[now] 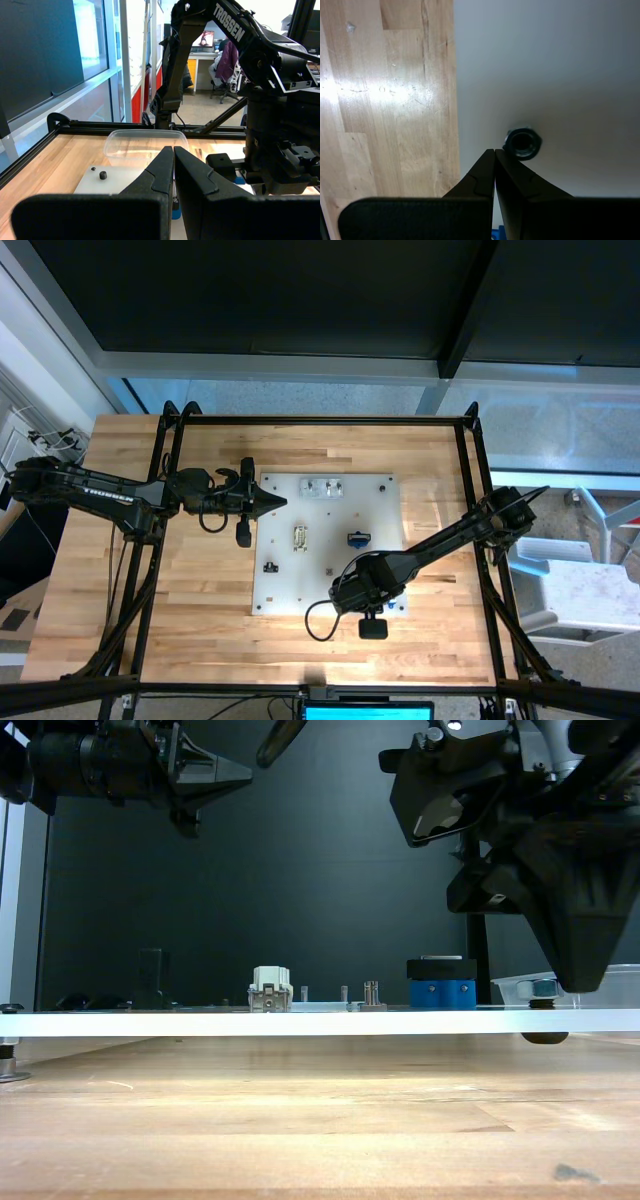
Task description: Unfasten the M12 fastener and place in the container
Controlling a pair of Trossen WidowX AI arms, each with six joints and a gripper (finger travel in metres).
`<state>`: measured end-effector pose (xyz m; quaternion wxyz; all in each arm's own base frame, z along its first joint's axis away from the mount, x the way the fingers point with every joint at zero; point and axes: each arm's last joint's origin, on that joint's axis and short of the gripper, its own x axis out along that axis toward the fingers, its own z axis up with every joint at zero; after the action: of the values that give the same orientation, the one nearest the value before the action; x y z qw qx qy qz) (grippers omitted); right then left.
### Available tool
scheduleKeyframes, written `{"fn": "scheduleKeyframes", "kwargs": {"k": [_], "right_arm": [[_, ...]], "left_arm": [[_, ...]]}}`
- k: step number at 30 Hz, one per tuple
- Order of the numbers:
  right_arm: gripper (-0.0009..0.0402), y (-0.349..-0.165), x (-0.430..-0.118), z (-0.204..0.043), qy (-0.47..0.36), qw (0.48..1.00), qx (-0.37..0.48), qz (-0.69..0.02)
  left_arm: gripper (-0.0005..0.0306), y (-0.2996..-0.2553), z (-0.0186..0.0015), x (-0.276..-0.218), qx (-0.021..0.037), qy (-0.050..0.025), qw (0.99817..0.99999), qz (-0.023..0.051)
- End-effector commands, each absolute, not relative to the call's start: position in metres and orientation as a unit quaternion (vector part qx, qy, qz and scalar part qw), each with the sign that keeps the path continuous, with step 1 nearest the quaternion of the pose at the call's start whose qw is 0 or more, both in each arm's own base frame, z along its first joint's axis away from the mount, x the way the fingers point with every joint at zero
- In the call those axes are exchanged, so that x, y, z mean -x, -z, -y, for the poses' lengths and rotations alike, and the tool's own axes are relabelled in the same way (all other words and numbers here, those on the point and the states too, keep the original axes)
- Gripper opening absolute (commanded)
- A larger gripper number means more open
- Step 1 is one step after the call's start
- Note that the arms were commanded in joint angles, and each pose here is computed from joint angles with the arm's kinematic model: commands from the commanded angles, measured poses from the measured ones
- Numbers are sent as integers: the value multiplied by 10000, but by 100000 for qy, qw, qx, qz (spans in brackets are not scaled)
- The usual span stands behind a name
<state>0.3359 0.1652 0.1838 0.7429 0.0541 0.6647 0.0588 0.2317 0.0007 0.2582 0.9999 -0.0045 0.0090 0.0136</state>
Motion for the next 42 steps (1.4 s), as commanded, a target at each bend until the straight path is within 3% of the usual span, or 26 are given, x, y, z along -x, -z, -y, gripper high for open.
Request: {"fn": "scheduleKeyframes", "kwargs": {"k": [1,5,11,19,36,39,42], "right_arm": [[0,-1825,-3362,-1648,-5916,74356,-5392,-66386],[0,-1822,-3361,-1627,-4252,74907,-3535,-66017],[0,-1871,-3316,-1532,6912,75779,1272,-64870],[0,-1918,-3301,-1533,6296,75576,31,-65182],[0,-2098,-3320,-1629,-4118,74956,-9823,-65331],[0,-2078,-3333,-1634,-3746,75084,-10133,-65159],[0,-2077,-3350,-1605,1977,75351,-13527,-64306]], "left_arm": [[0,-2584,-8,-2317,456,-1377,99986,-823],[0,-2584,-8,-2317,456,-1377,99986,-823],[0,-2584,-8,-2317,456,-1377,99986,-842],[0,-2584,-9,-2317,456,-1396,99986,-823],[0,-2577,-8,-2317,451,-1379,99983,-1166],[0,-2577,-7,-2317,451,-1340,99983,-1167],[0,-2577,-8,-2317,451,-1379,99983,-1166]]}}
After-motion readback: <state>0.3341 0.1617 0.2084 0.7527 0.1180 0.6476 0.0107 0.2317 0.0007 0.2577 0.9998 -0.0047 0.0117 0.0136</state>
